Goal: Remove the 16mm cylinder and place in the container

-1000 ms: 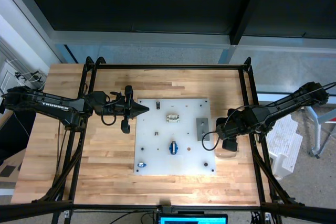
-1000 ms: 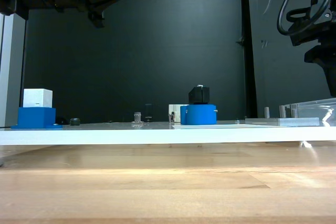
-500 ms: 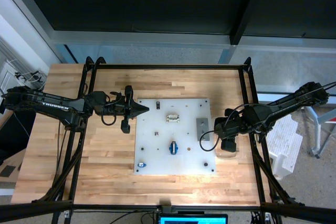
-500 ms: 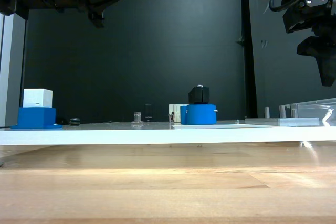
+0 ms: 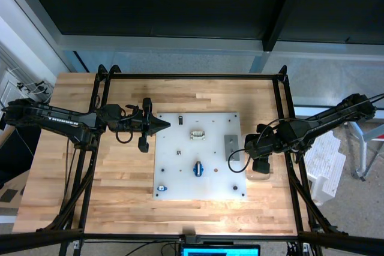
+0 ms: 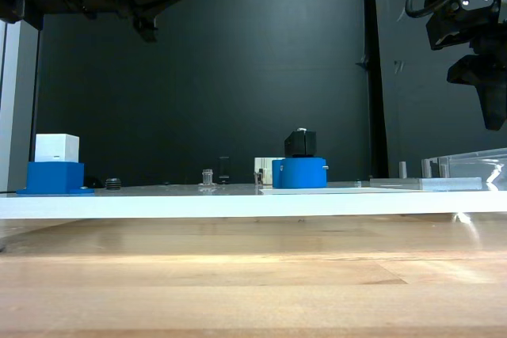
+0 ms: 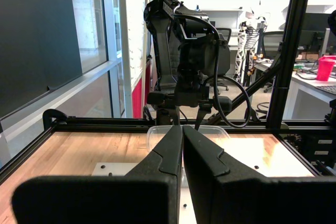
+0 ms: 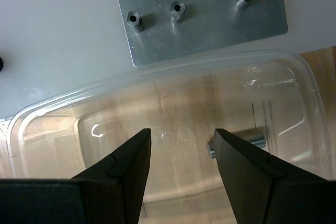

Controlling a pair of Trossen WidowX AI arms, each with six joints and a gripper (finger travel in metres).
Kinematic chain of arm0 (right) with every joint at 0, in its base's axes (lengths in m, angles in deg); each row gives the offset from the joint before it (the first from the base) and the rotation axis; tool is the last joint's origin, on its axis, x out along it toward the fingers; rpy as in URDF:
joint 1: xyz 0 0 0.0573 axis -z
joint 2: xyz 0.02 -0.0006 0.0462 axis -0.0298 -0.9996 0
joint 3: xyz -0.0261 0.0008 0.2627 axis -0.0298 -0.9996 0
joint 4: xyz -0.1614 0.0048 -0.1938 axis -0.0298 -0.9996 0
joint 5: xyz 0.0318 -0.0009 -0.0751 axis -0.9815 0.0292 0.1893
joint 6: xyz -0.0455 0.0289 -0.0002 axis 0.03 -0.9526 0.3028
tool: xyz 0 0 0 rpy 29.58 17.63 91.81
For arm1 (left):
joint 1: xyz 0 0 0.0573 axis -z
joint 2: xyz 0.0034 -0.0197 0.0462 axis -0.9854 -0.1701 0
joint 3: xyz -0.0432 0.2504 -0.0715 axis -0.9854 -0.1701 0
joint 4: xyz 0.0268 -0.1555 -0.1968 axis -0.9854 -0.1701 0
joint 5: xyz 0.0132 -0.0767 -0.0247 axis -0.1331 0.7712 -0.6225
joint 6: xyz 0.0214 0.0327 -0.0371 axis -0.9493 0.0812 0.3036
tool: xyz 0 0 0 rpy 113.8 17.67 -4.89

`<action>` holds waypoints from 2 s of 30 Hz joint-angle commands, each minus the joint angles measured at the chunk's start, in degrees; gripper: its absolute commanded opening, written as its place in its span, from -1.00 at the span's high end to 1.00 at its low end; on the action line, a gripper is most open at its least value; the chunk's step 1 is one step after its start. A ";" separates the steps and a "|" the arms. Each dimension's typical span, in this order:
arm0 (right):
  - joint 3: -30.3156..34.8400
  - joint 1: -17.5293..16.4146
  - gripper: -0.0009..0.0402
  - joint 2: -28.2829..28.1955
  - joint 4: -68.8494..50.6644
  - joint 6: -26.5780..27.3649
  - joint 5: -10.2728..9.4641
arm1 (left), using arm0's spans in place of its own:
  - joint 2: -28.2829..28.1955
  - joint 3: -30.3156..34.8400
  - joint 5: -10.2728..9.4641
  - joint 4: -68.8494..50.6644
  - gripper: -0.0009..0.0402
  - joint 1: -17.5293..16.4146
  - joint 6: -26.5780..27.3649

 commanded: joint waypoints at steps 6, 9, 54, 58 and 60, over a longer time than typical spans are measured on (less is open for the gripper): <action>0.02 0.11 0.22 1.42 9.86 4.79 0.59 | -0.02 0.02 0.00 0.02 0.96 -0.02 0.00; 0.02 1.40 0.33 3.28 16.61 7.56 0.72 | -0.02 0.02 0.00 0.02 0.96 -0.02 0.00; -11.93 20.46 0.96 5.57 84.96 30.38 -9.22 | -0.02 0.02 0.00 0.02 0.96 0.00 0.00; -12.76 20.61 0.96 5.57 85.20 30.60 -8.50 | -0.02 0.02 0.00 0.02 0.96 0.00 0.00; -12.76 20.61 0.96 5.57 85.20 30.53 -8.33 | -0.02 0.02 0.00 0.02 0.96 -0.02 0.00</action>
